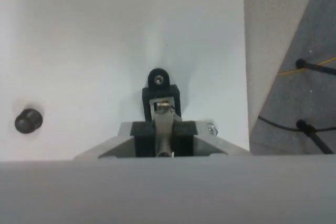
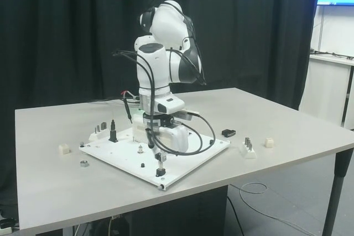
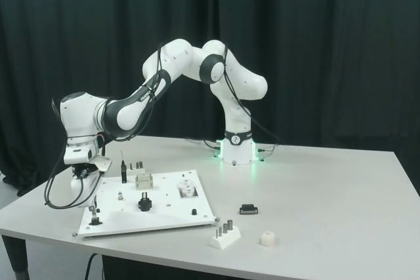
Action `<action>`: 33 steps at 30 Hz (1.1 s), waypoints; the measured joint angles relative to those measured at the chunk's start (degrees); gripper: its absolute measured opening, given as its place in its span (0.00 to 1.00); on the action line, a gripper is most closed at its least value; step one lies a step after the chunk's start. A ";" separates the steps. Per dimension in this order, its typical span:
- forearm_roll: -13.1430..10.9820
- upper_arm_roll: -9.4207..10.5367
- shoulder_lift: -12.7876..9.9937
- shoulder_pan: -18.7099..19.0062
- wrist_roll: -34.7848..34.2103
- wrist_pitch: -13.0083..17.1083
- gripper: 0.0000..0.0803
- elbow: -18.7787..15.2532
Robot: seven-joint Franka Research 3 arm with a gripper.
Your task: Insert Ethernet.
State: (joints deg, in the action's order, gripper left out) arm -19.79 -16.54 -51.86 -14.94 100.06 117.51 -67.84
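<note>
My gripper [image 1: 163, 139] is shut on a grey Ethernet plug [image 1: 163, 109], held between two black fingers [image 1: 139, 136]. The plug's tip sits at the mouth of a black socket block [image 1: 159, 88], which is screwed to the white board [image 1: 94, 51]. In the first room view the gripper [image 2: 157, 136] hangs over the board's front corner, with the plug [image 2: 160, 158] just above the socket [image 2: 161, 172]. The second room view shows the gripper [image 3: 86, 172] above the socket [image 3: 96, 220] at the board's near left corner. Whether the plug is seated in the socket is hidden.
On the board [image 2: 185, 161] stand a black knob [image 1: 28, 120], a black post [image 2: 113, 134] and small fixtures. On the table lie a black part [image 2: 228, 133], a white pin holder [image 2: 248, 148], white cubes [image 2: 269, 142] [image 2: 64, 148] and a nut [image 2: 84, 163]. Black cables [image 2: 188, 142] loop beside the gripper.
</note>
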 joint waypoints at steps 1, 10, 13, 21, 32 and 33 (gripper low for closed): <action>0.01 -0.02 -0.04 0.01 0.32 -0.03 0.08 0.04; 0.04 -0.32 -0.67 0.32 1.25 -0.05 0.08 0.41; 0.04 -0.44 -0.83 0.42 1.25 -0.06 0.08 0.62; 0.02 -0.49 -0.86 0.44 1.13 -0.07 0.08 0.67; -0.05 -0.50 -0.89 0.44 -0.50 -0.07 0.08 0.67; -0.05 -0.50 -0.89 0.44 -0.64 -0.07 0.08 0.67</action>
State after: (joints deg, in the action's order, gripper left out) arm -19.84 -17.04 -52.74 -14.51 99.42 117.44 -67.16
